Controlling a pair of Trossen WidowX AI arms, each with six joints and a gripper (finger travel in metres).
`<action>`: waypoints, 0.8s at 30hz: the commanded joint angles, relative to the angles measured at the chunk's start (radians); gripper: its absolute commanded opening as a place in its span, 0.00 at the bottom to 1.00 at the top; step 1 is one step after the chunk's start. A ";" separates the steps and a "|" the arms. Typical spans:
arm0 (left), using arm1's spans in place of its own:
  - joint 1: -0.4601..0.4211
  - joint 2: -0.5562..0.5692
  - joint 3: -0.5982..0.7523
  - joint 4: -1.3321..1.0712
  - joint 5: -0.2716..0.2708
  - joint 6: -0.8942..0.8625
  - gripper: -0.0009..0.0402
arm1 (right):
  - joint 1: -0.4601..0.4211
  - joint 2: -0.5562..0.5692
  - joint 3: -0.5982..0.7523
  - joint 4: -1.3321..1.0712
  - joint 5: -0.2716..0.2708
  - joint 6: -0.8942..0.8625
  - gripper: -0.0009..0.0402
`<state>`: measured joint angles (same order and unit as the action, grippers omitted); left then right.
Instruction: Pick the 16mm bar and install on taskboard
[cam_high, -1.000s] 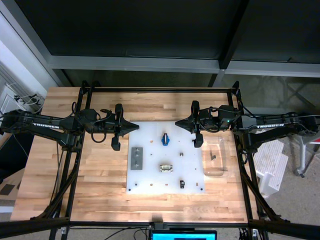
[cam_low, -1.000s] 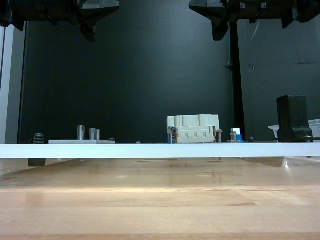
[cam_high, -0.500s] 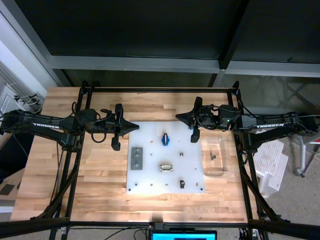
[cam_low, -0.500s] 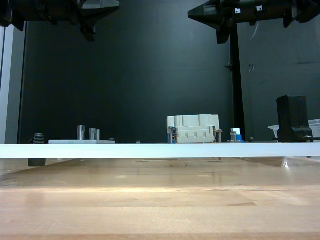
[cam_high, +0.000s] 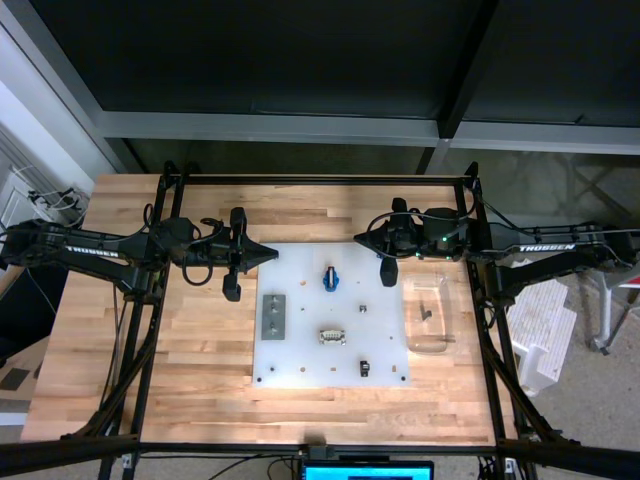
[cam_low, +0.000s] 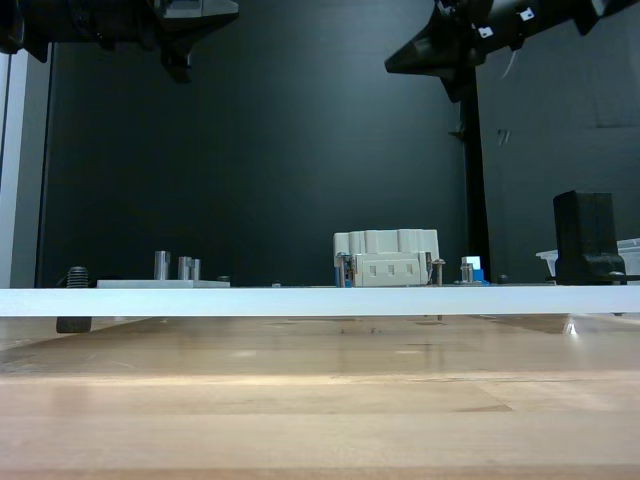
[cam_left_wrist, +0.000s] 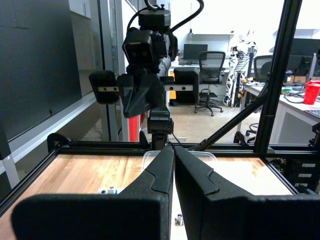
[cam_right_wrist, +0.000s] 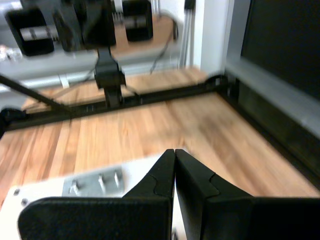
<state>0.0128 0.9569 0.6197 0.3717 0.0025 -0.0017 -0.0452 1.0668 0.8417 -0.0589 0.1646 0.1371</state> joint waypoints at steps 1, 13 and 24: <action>0.000 0.000 0.000 0.000 0.000 0.000 0.02 | 0.013 0.001 0.032 -0.128 0.000 0.032 0.02; 0.000 0.000 0.000 0.000 0.000 0.000 0.02 | 0.077 0.002 0.112 -0.587 -0.011 0.104 0.02; 0.000 0.000 0.000 0.000 0.000 0.000 0.02 | 0.169 0.002 0.132 -0.829 -0.090 0.169 0.02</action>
<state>0.0128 0.9569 0.6193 0.3717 0.0029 -0.0017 0.1116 1.0687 0.9745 -0.8650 0.0975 0.3099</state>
